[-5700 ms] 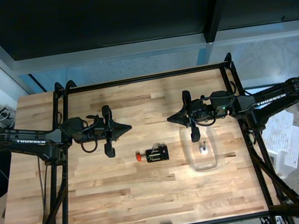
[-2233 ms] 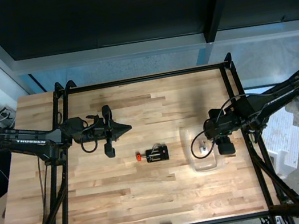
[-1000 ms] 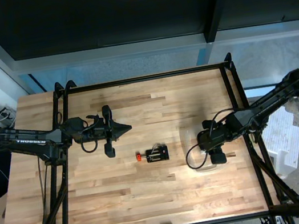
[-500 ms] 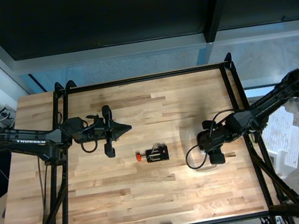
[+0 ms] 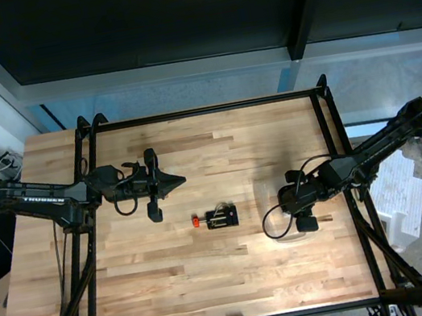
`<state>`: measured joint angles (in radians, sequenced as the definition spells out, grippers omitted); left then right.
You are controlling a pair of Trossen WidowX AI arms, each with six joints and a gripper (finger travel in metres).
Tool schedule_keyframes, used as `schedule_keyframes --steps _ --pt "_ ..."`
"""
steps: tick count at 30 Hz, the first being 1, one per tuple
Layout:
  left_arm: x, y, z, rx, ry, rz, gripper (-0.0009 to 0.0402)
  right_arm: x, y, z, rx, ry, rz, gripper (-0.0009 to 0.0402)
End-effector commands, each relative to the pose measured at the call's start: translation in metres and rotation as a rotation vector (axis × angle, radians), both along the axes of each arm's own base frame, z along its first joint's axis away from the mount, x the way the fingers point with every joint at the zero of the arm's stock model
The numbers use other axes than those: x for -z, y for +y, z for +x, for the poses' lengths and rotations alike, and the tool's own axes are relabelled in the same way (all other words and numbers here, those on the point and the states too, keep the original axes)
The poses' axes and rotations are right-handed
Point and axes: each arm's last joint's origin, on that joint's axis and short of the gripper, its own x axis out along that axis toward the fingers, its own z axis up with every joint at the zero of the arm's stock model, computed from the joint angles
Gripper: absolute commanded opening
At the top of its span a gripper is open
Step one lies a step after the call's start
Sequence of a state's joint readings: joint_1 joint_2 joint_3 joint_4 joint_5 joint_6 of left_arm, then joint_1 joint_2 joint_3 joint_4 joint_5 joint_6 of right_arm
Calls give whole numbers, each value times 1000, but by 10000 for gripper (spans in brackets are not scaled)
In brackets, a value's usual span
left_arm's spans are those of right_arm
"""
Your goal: Pick the RCA connector and install on taskboard
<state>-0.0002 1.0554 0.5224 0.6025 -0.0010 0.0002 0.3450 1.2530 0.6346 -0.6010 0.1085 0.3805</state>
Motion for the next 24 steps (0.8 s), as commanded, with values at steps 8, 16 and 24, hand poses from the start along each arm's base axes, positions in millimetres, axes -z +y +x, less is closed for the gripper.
schedule_keyframes --steps 8,16,24 --pt "0 0 0 0 0 0 0 1 1 0 -3 -3 4 96" --pt "0 0 0 0 0 0 0 3 0 -1 -2 -5 3 58" --pt "0 0 0 0 0 0 0 3 0 -1 -1 -7 -1 19"
